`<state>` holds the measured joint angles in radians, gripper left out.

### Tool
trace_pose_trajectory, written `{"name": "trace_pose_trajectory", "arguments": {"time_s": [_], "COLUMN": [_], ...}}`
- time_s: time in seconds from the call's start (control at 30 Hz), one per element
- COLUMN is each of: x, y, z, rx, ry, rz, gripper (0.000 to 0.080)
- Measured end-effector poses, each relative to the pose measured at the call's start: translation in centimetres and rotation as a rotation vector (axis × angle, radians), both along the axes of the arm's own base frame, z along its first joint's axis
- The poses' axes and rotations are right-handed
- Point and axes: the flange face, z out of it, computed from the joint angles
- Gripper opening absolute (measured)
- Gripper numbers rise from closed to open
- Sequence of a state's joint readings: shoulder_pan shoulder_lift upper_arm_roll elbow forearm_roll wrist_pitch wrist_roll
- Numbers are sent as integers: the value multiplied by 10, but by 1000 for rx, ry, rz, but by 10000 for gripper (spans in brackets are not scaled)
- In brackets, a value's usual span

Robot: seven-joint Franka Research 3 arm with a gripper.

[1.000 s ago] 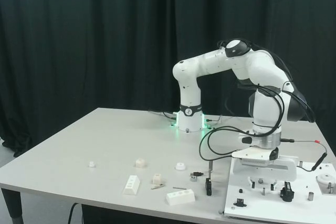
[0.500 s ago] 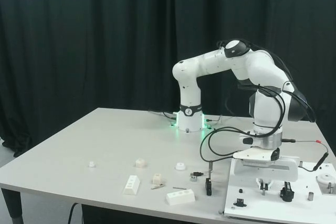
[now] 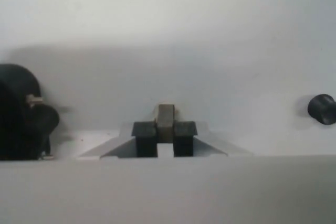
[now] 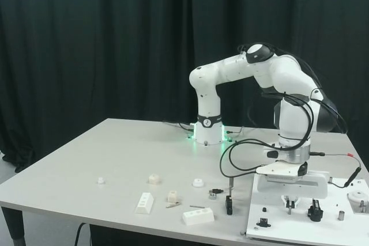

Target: Remove square peg 2.

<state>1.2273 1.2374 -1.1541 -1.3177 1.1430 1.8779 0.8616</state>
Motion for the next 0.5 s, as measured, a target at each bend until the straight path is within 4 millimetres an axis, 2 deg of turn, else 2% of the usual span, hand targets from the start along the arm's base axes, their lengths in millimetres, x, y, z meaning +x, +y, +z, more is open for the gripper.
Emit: {"name": "trace_pose_trajectory", "arguments": {"time_s": [0.17,0.5], "x": [1,1], "y": [1,1], "z": [10,45], "rx": [-7,-5], "ry": [9,39], "rz": [9,8], "gripper": [61,59]}}
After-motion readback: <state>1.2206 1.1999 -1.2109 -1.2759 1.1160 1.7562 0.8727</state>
